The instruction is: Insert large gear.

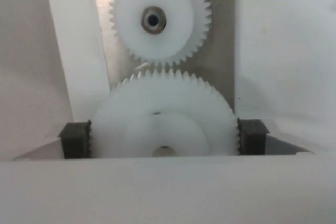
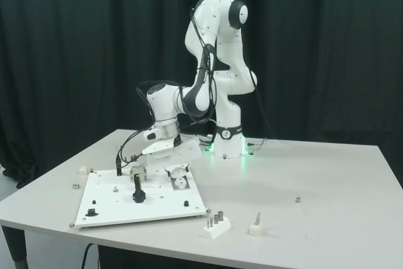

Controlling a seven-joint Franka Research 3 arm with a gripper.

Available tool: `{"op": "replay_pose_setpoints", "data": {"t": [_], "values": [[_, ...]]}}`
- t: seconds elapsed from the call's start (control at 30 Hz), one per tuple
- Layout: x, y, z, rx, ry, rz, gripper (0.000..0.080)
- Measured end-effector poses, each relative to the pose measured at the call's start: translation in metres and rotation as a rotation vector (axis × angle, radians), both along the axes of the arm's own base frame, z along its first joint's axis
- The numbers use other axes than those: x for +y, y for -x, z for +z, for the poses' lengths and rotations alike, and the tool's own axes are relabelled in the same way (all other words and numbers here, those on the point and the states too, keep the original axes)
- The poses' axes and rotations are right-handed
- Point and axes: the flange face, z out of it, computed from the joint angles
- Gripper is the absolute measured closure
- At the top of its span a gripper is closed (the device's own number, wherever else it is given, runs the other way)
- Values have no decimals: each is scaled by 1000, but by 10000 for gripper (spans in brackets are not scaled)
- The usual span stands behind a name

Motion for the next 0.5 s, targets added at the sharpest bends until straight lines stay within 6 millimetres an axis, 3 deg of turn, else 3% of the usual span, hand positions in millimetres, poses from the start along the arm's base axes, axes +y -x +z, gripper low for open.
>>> {"op": "replay_pose_setpoints", "data": {"t": [0.5], "values": [[4, -2, 0, 3, 13, 35, 209]]}}
